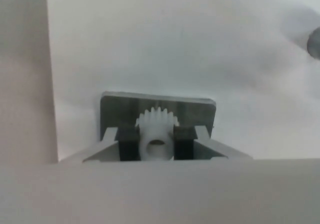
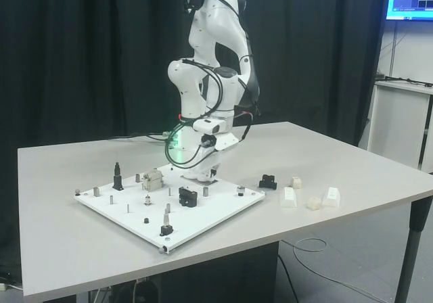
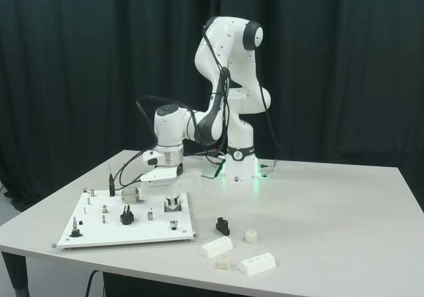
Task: Remove small gear.
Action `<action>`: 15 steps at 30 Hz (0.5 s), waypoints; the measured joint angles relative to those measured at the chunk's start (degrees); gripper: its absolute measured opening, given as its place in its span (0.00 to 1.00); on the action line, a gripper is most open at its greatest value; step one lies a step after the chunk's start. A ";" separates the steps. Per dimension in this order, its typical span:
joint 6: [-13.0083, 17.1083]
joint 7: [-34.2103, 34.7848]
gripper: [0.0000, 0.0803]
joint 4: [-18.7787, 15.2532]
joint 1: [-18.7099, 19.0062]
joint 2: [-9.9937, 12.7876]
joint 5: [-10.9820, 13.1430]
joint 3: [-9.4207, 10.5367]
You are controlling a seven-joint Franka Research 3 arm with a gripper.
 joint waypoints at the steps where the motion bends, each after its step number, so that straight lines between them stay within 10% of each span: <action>1: -0.08 1.06 0.17 0.02 -0.03 -0.02 0.07 0.00; 15: -2.36 0.65 0.17 0.85 -0.16 -1.36 -0.56 -0.12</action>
